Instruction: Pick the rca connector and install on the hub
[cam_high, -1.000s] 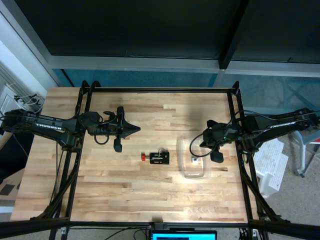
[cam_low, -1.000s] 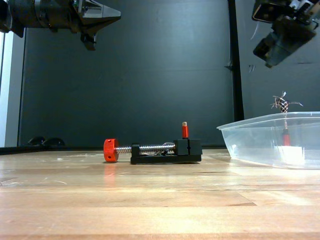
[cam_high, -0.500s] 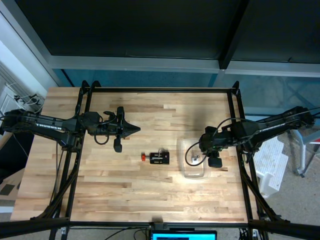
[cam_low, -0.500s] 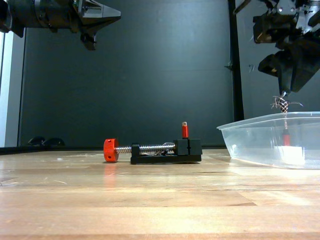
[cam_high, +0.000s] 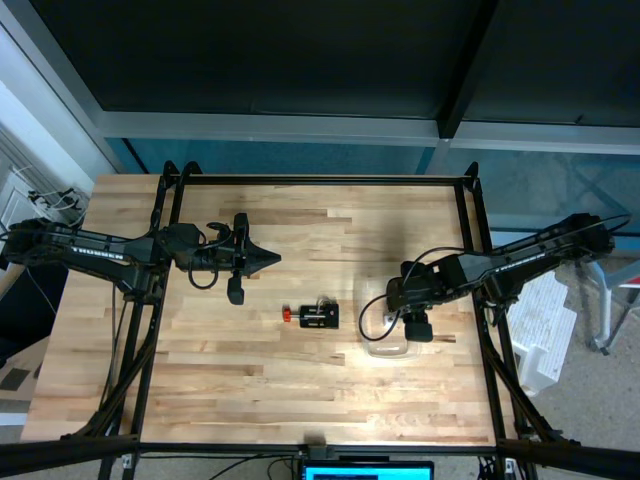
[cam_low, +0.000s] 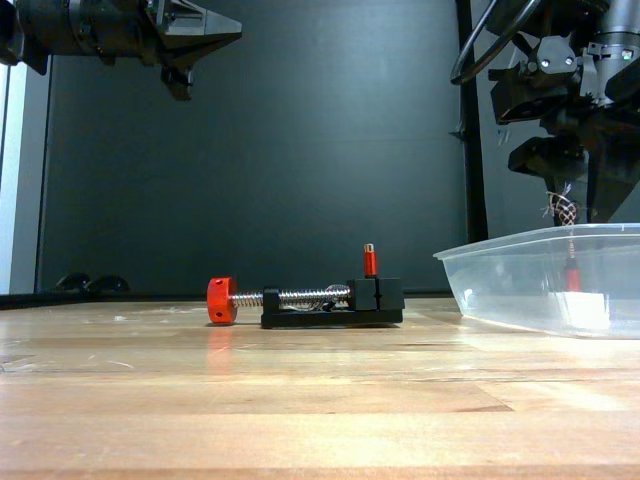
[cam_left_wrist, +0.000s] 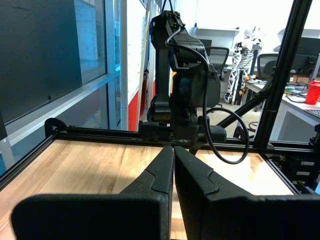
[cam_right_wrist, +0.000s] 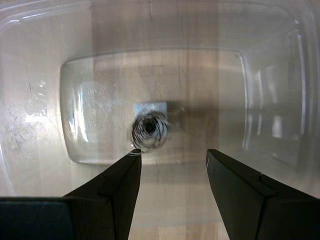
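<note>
The fingers (cam_right_wrist: 117, 185) of the right gripper (cam_right_wrist: 172, 152) are spread apart and empty. They hover over the rca connector (cam_right_wrist: 150, 127), which stands upright on a small white cube (cam_right_wrist: 150, 106) on the floor of the clear tray (cam_right_wrist: 270, 100). The connector sits nearer one finger than the other. The grasp should go best if the gripper first centres on it, then drops straight down and closes gently on the body, clear of the tray walls. The hub (cam_high: 320, 318) lies on the counter (cam_high: 250, 380) left of the tray, well apart. The left gripper (cam_left_wrist: 173, 150), fingers together, hangs high over the counter's left side.
</note>
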